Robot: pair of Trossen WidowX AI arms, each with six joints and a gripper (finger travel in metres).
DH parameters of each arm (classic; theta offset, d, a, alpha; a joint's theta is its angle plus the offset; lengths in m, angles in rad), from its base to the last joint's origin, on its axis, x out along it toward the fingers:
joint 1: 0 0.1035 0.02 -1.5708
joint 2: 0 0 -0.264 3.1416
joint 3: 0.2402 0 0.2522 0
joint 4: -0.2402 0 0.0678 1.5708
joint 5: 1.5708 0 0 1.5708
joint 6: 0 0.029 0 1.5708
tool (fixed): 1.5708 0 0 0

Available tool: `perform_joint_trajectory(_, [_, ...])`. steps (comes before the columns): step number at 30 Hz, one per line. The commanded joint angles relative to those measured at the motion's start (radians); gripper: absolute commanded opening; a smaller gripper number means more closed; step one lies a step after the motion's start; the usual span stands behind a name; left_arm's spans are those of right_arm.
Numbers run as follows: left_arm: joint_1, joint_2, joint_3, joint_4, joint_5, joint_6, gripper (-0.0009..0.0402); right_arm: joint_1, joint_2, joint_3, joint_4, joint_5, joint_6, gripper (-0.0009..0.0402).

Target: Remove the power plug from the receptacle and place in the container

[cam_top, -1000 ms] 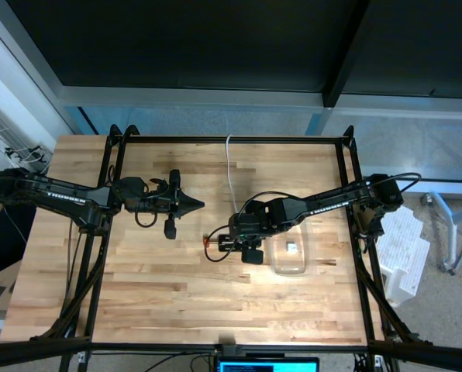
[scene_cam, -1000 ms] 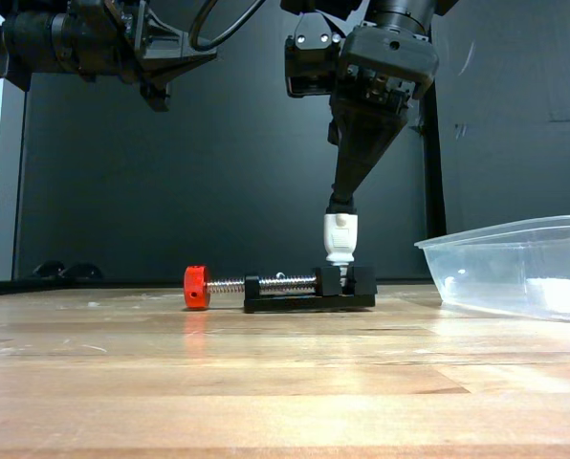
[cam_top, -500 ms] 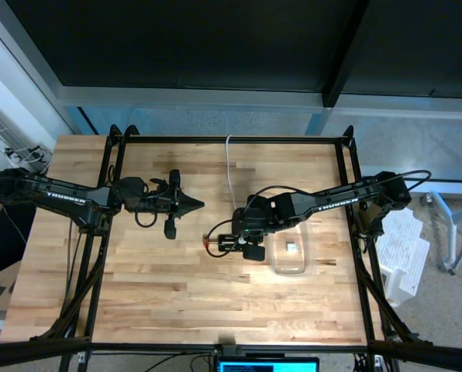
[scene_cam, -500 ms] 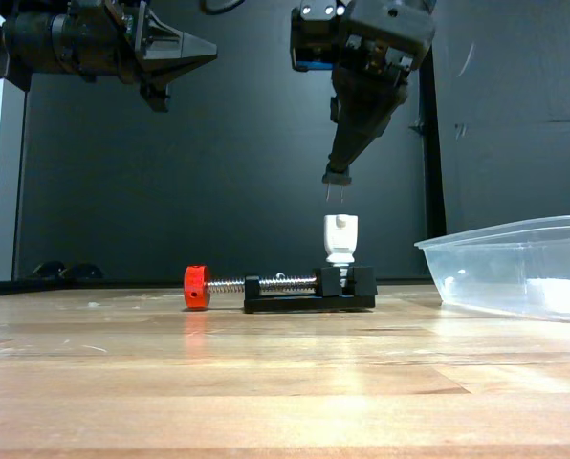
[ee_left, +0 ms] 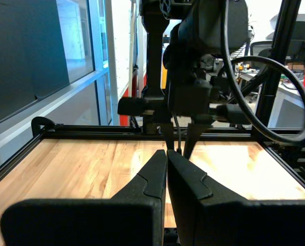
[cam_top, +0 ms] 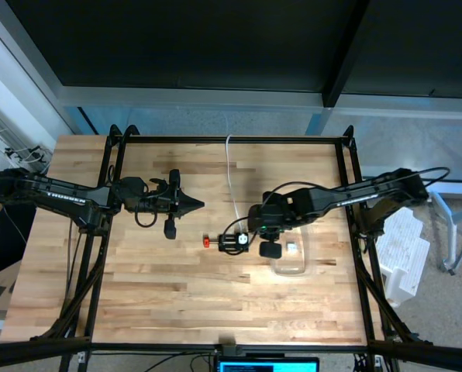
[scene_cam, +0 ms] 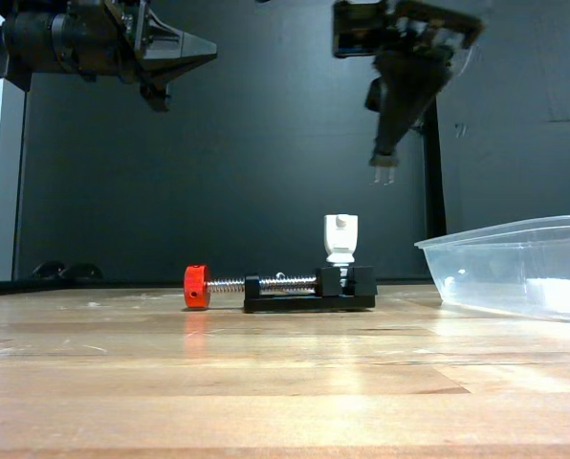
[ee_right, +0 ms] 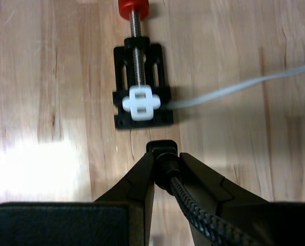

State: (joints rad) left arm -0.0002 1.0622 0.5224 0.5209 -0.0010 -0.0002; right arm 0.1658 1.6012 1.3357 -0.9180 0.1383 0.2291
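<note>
Right pincer: mine [scene_cam: 385, 161] grips the power plug [scene_cam: 384, 173], prongs down, high in open air.
Room: clear gap down to the receptacle [scene_cam: 340, 236], upright in its clamp [scene_cam: 309, 287]; the plug hangs between it and the container [scene_cam: 515, 251], above both.
Container: on the counter [scene_cam: 266, 382]; white label shows.
Left pincer: mine [scene_cam: 205, 46], closed, high, well apart.

Left arm [cam_top: 60, 194] and right arm [cam_top: 347, 194], seen from above and from bench [cam_top: 177, 294] level. My left arm reaches level from the left edge; my left gripper [cam_top: 198, 204] points inward, high up, fingers pressed together on nothing. My right arm stretches in from the right edge, wrist bent downward; my right gripper [scene_cam: 384, 153] hangs raised, clamped on the power plug [scene_cam: 385, 174], prongs down.
</note>
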Motion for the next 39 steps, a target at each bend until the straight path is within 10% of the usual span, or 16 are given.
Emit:
perform_joint_trajectory(1, [0.000, 0.000, 0.000, 0.000, 0.000, 0.000, 0.0000, 0.006, -0.040, -0.062, 0.001, 0.001, -0.001, 0.0000])
perform_joint_trajectory(26, [0.000, 0.000, 0.000, 0.000, 0.000, 0.000, 0.0000, 0.092, -0.154, -0.354, 0.060, 0.001, 0.010, 0.0005])
perform_joint_trajectory(39, [0.000, 0.000, 0.000, 0.000, 0.000, 0.000, 0.0000, 0.105, -0.165, -0.354, 0.093, 0.001, 0.025, 0.0168])
